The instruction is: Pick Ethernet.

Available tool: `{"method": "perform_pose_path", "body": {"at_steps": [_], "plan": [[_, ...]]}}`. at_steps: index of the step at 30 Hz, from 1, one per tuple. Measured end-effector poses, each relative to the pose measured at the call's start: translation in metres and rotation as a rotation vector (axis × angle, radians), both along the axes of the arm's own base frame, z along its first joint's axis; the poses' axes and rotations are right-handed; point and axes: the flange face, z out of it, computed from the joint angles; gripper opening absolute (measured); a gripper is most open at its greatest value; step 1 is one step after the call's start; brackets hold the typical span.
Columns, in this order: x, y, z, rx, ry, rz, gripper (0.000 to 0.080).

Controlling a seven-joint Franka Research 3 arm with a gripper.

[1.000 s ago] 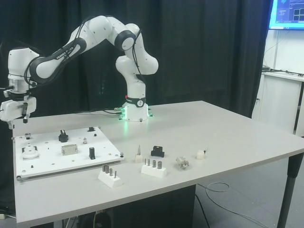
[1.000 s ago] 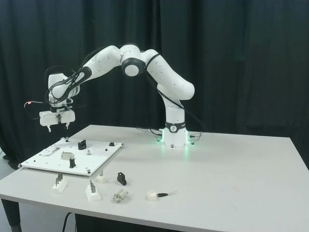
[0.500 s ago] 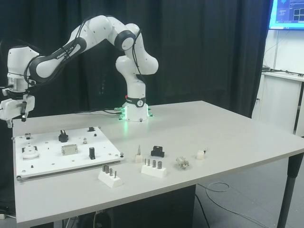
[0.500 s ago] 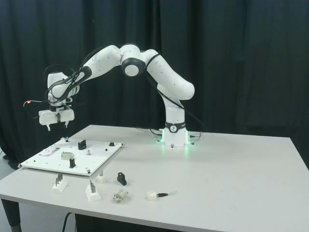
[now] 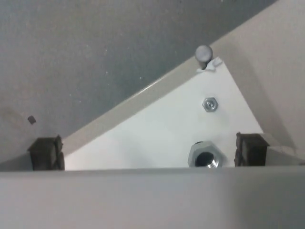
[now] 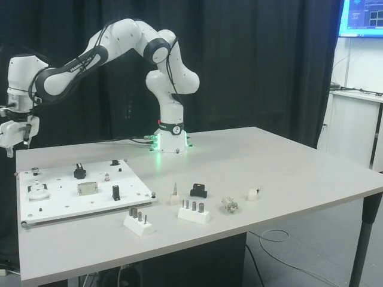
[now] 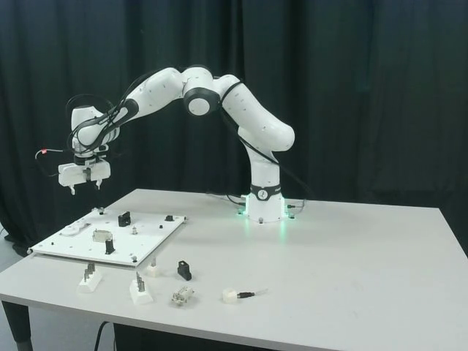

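My gripper (image 6: 18,146) hangs open and empty high over the far left corner of the white board (image 6: 60,206), also seen as gripper (image 7: 84,187). In the wrist view its black fingertips (image 5: 45,152) stand wide apart around that board corner (image 5: 157,133). A small grey connector part (image 6: 230,205) lies on the table near the front edge, far from the gripper. It shows in the second room view as connector part (image 7: 181,295). A grey box-shaped socket (image 6: 87,188) sits on the board. Which piece is the Ethernet one I cannot tell.
On the board stand black parts (image 6: 79,172) and a white ring (image 6: 37,192). In front of it are two white holders with grey pegs (image 6: 139,222), (image 6: 193,212), a black block (image 6: 198,191) and a small white piece (image 6: 253,194). A grey peg (image 5: 203,52) marks the board corner.
The gripper has risen and drifted slightly outward from the board's far left corner. Nothing on the table has moved.
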Motion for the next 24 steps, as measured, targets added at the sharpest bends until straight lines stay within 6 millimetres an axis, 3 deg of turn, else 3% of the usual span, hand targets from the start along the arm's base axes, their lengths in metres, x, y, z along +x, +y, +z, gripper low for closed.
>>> {"method": "perform_pose_path", "body": {"at_steps": [9,24], "plan": [[0.011,0.002,0.005,0.022,0.005,0.121,0.08],[0.062,0.032,0.022,0.114,-0.031,0.268,0.08]]}}
